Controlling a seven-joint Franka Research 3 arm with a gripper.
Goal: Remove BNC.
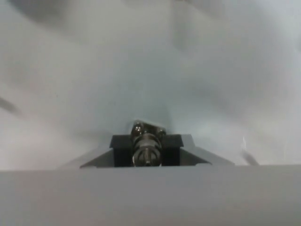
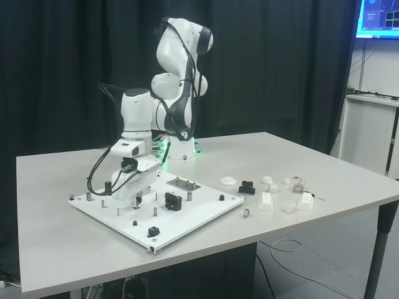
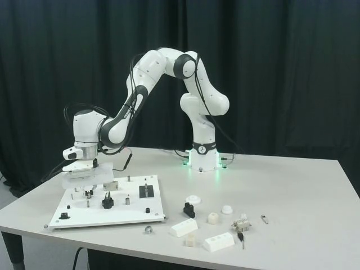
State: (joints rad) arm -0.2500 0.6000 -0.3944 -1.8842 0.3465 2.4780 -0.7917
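In the lower middle of the wrist view, the metal cylindrical BNC connector [image 1: 146, 149] sits in its black square mount [image 1: 146, 147], with the white flat assembly board [image 1: 70, 84] filling the frame behind it. In both room views the white arm's gripper [image 3: 85, 187] hangs low over the left part of that board, at left of frame. Whether the pincer is released or clenched cannot be told from any view.

The risks, as I judge them:
- A BNC usually needs a twist before a pull; a straight lift could drag the whole board across the grey table [image 2: 50, 180].
- An off-centre grasp could slip on the smooth metal barrel.
- The short pegs [image 3: 128, 199] and black fixture [image 3: 107, 202] near the gripper could be knocked during retreat.
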